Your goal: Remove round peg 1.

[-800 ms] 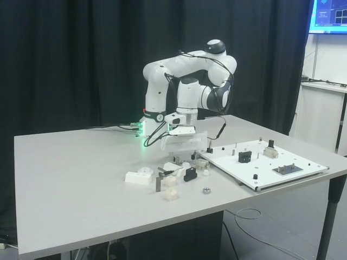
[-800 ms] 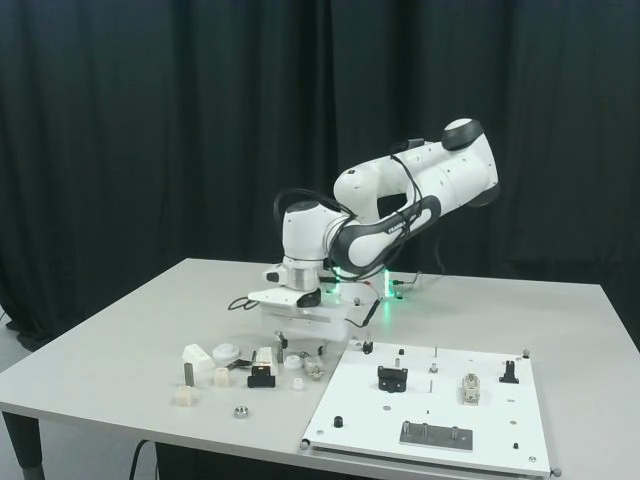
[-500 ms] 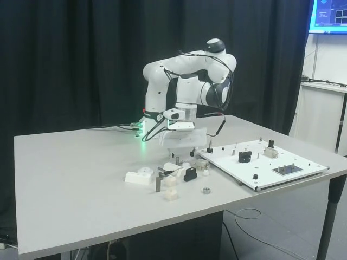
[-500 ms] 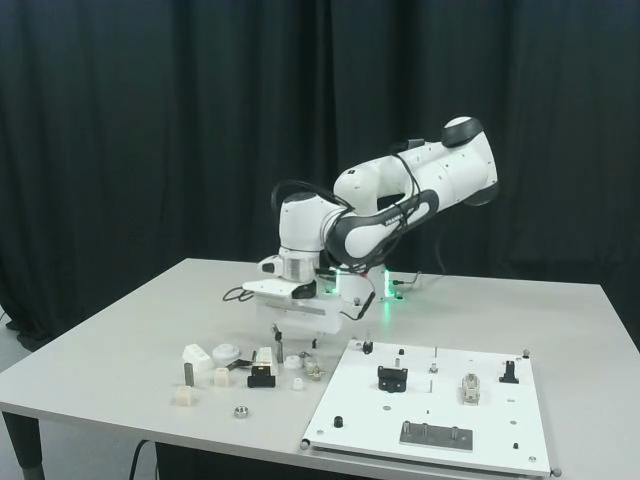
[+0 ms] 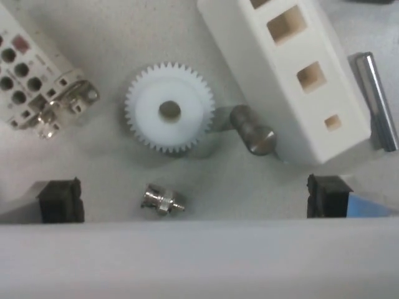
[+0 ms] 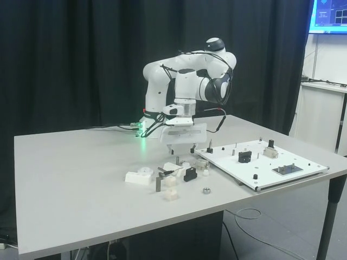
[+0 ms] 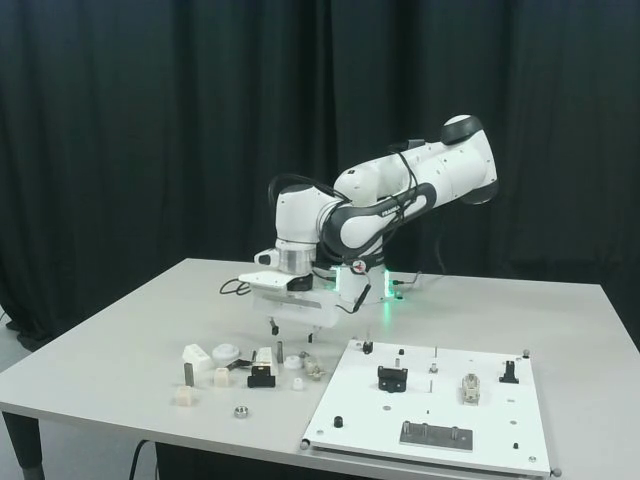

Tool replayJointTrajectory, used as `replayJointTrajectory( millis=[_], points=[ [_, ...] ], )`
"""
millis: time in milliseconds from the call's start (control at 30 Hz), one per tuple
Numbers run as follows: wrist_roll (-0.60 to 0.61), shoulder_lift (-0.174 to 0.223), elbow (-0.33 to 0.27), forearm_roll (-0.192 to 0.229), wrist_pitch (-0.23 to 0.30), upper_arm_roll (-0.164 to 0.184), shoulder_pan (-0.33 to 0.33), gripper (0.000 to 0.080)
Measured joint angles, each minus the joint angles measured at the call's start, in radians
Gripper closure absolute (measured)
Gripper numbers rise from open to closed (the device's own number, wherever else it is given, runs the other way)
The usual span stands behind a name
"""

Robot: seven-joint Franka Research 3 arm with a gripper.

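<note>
My gripper (image 5: 193, 198) hangs released and empty above the round peg (image 5: 251, 129), dropped among loose parts beside the white gear (image 5: 169, 108).

Even overhead light keeps the desk (image 6: 81, 162) bright against black curtains (image 7: 150, 130); shadows are soft. In the wrist view a blurred band, perhaps the gripper body, fills the lower edge.

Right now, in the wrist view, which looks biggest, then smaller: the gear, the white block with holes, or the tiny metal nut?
1. White block
2. Gear
3. Nut
All three lie on the table, so nearness barely changes the order.
</note>
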Motion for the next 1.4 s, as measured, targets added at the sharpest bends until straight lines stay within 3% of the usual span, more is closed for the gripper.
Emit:
replayJointTrajectory(
  millis=[567,1400],
  points=[
    [-0.002,0.0,0.004,-0.012,0.012,-0.01,-0.008,0.0003],
    [-0.054,0.0,0.034,-0.035,-0.03,-0.026,-0.016,0.0003]
  ],
)
